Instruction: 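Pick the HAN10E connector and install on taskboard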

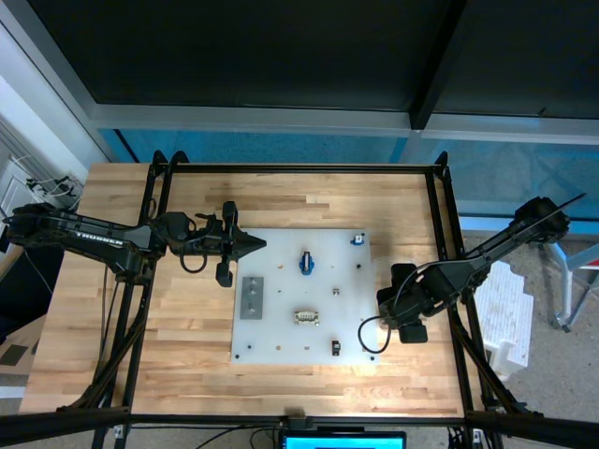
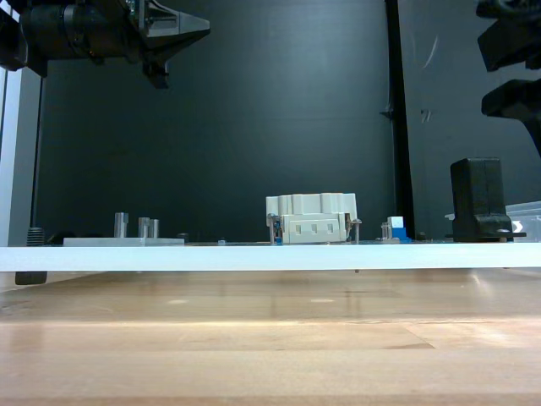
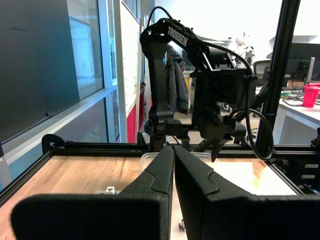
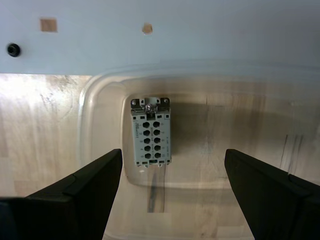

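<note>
The HAN10E connector (image 4: 151,135), a beige-grey block with two rows of holes and a metal end, lies flat in a clear tray (image 4: 90,105) beside the taskboard (image 4: 175,30). My right gripper (image 4: 172,156) hangs open straight above it, one finger on each side, not touching. In the high view the right gripper (image 1: 404,323) hovers off the right edge of the white taskboard (image 1: 328,267) and hides the tray. My left gripper (image 1: 251,245) is shut and empty, raised over the board's far left corner. A similar beige block (image 1: 306,319) stands on the board.
The board bears a grey metal block (image 1: 253,297), a blue part (image 1: 307,263) and a small black part (image 1: 335,349). From table height, the beige block (image 2: 311,219) and black part (image 2: 478,201) rise above the board's edge (image 2: 254,256). A black frame surrounds the table.
</note>
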Robot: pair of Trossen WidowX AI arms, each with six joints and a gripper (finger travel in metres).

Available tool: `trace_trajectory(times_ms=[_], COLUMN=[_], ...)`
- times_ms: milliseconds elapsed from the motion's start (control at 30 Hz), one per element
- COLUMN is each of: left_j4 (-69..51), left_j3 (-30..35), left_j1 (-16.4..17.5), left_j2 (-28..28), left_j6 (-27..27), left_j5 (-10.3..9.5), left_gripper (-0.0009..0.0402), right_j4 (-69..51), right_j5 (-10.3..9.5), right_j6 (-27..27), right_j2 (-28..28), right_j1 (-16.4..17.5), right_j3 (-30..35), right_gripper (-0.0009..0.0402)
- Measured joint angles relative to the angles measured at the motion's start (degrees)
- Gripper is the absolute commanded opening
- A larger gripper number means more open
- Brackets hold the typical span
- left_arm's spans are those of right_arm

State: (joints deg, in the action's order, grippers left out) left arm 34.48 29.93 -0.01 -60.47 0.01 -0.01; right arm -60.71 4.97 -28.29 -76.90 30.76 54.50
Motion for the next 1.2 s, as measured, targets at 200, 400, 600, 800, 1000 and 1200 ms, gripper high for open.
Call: trace_trajectory(times_ms=[200,400,600,800,1000,1200], left_j4=[-0.02,0.0,0.0,0.0,-0.02,-0.02], left_j3=[0.02,0.0,0.02,0.02,0.0,0.0], left_j1=[0.0,0.0,0.0,0.0,0.0,0.0], left_j2=[0.0,0.0,0.0,0.0,0.0,0.0], left_j6=[-0.02,-0.02,-0.02,-0.02,-0.02,-0.02], left_j5=[-0.02,-0.02,-0.02,-0.02,0.0,-0.02], left_gripper=[0.0001,0.0001,0.0001,0.0001,0.0001,0.0001], right_j4=[2.8,3.91,5.53,8.61,11.02,12.41], right_j5=[0.0,-0.04,-0.07,-0.66,-0.66,-0.83], right_j6=[-0.04,-0.04,-0.02,-1.25,-1.46,-1.38], right_j2=[-0.5,-1.75,-2.34,-2.34,-2.34,-3.21], right_j1=[0.24,0.48,0.74,1.22,1.38,1.49], right_j3=[-1.75,-2.62,-3.41,-5.44,-7.1,-8.79], right_gripper=[0.0287,0.0287,0.0287,0.0287,0.0287,0.0287])
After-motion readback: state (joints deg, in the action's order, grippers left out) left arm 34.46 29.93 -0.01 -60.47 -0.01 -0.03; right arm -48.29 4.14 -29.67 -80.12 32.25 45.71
